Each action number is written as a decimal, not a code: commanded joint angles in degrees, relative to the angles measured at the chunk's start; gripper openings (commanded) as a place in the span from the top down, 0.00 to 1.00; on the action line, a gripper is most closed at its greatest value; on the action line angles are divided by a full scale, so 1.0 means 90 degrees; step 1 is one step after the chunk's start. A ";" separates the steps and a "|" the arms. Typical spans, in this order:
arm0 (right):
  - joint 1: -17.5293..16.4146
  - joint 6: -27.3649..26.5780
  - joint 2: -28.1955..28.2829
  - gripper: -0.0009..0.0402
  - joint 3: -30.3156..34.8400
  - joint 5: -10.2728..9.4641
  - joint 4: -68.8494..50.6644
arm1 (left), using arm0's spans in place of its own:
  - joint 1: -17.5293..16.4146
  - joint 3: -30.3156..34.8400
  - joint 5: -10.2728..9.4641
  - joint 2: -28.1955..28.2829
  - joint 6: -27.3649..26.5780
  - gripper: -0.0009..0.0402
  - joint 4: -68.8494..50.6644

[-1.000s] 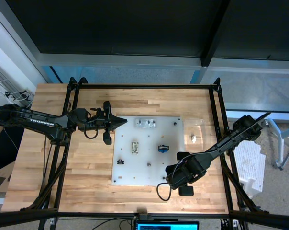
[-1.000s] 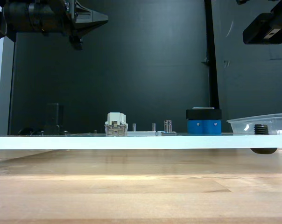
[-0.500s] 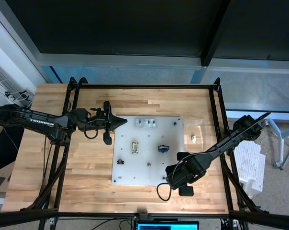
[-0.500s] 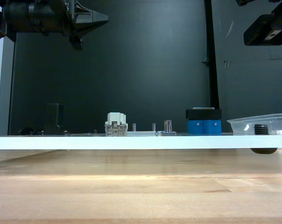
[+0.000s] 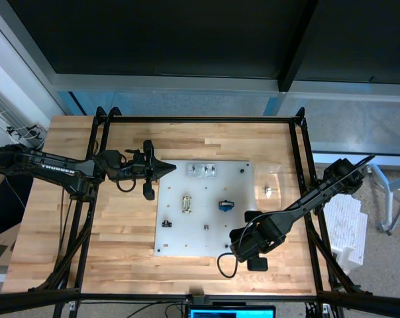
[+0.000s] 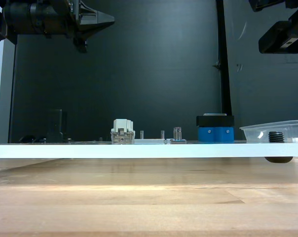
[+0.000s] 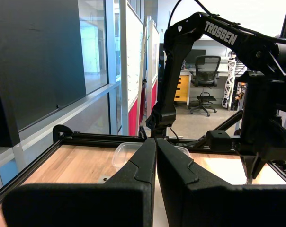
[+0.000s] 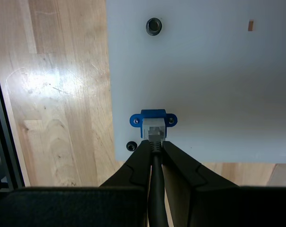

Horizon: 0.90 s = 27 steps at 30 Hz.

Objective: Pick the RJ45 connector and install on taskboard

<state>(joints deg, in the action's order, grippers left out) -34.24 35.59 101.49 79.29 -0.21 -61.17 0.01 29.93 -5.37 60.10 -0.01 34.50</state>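
Note:
The RJ45 connector (image 8: 155, 130) is a small whitish plug on the end of a black cable. My right gripper (image 8: 155, 144) is shut on that cable just behind the plug. In the right wrist view the plug lines up with a blue fitting (image 8: 153, 119) near a corner of the white taskboard (image 8: 218, 85); I cannot tell whether they touch. The right gripper (image 5: 234, 250) hovers over the near right corner of the taskboard (image 5: 200, 232), well above it in the low view (image 6: 284, 38). My left gripper (image 5: 172, 169) is shut and empty, held high at the board's far left corner.
A clear plastic tray (image 5: 271, 185) lies right of the board. On the board stand a beige connector block (image 5: 186, 203), a blue fitting (image 5: 224, 206) and silver fittings (image 5: 202, 170). A black block (image 5: 257, 264) lies near the right gripper. Black frame rails (image 5: 299, 172) border the table.
In the low view the right gripper has sunk slightly. The left arm has not moved.

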 commanded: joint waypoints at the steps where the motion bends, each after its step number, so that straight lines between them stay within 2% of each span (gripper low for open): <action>1: 0.0000 -0.0010 0.0024 0.98 -0.0046 0.0017 0.0041 | 0.0000 0.0002 0.0002 0.0000 0.0000 0.98 0.0002; 17: -0.0007 -0.0010 -0.0017 0.97 -0.0112 0.0010 0.0109 | 0.0000 0.0002 0.0002 0.0000 0.0000 0.98 0.0002; 27: -0.0017 -0.0005 -0.0160 0.84 -0.0058 0.0032 0.0066 | 0.0000 0.0002 0.0002 0.0002 0.0000 0.98 0.0002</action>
<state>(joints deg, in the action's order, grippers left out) -34.39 35.51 100.55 78.17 0.01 -60.16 0.01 29.93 -5.37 60.10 -0.01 34.50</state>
